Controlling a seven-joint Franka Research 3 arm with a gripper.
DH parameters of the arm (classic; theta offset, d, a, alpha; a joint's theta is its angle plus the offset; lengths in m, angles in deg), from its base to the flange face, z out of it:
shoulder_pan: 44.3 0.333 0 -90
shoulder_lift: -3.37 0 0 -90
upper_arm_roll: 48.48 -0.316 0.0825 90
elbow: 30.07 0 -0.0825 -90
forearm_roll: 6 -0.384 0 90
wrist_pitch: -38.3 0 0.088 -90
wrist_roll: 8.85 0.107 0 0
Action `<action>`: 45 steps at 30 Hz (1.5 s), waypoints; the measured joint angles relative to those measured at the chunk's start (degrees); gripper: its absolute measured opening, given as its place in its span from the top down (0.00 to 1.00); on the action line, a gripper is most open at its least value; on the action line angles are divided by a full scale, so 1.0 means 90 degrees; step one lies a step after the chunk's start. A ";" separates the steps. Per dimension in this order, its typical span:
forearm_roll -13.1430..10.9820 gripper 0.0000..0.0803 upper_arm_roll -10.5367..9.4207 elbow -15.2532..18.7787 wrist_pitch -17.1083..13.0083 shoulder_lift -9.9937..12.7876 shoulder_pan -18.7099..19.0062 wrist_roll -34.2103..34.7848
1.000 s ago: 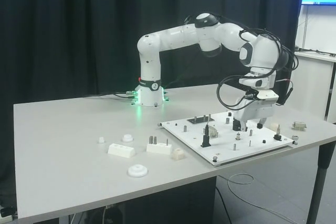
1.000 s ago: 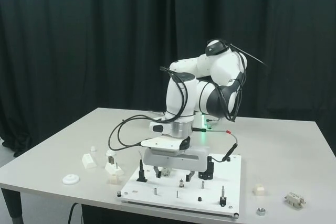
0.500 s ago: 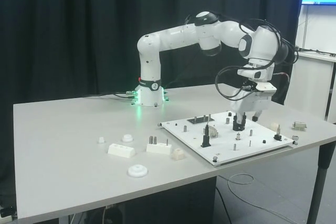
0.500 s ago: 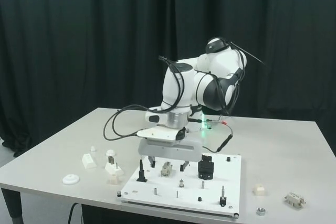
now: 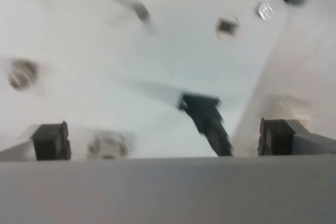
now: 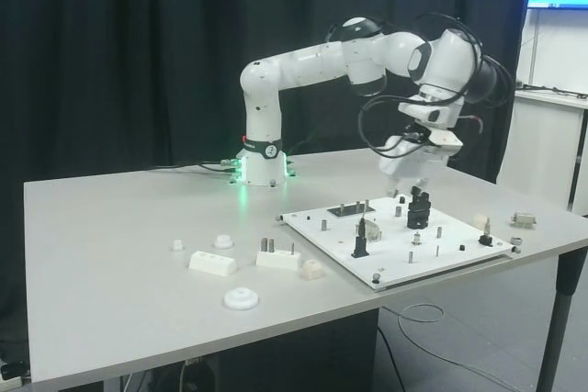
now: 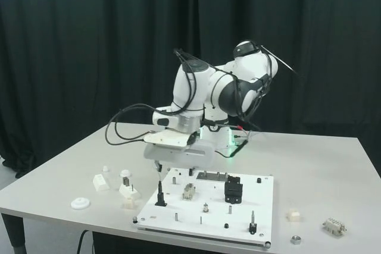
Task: Pick square peg 1.
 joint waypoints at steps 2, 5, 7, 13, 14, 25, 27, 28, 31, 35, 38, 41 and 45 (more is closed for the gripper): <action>0.0021 0.00 0.0075 0.0114 0.0076 0.0000 0.0001 -0.0139; 0.0022 0.00 0.0189 0.0325 0.0136 -0.0001 0.0010 -0.0354; 0.0021 0.00 0.0254 0.0474 0.0140 -0.0002 0.0016 -0.0480; -0.0076 0.00 0.0405 0.0981 0.0112 -0.0003 0.0050 -0.0856; -0.0114 0.00 0.0423 0.1068 0.0101 -0.0003 0.0053 -0.0889; -0.0501 0.00 0.0579 0.2043 -0.0180 -0.0003 0.0051 -0.0921; -0.0571 0.00 0.0616 0.2226 -0.0211 -0.0002 0.0048 -0.0920; -0.0620 0.00 0.0639 0.2318 -0.0220 0.0000 0.0048 -0.0914; -0.0780 0.00 0.0707 0.2577 -0.0223 0.0004 0.0043 -0.0787; -0.0997 0.00 0.0796 0.2870 -0.0223 0.0007 0.0038 -0.0325; -0.1122 0.00 0.0835 0.3023 -0.0223 0.0007 0.0032 -0.0040; -0.1220 0.00 0.0846 0.3131 -0.0219 0.0007 0.0021 0.0122; -0.1348 0.00 0.0846 0.3219 -0.0171 0.0009 -0.0008 0.0588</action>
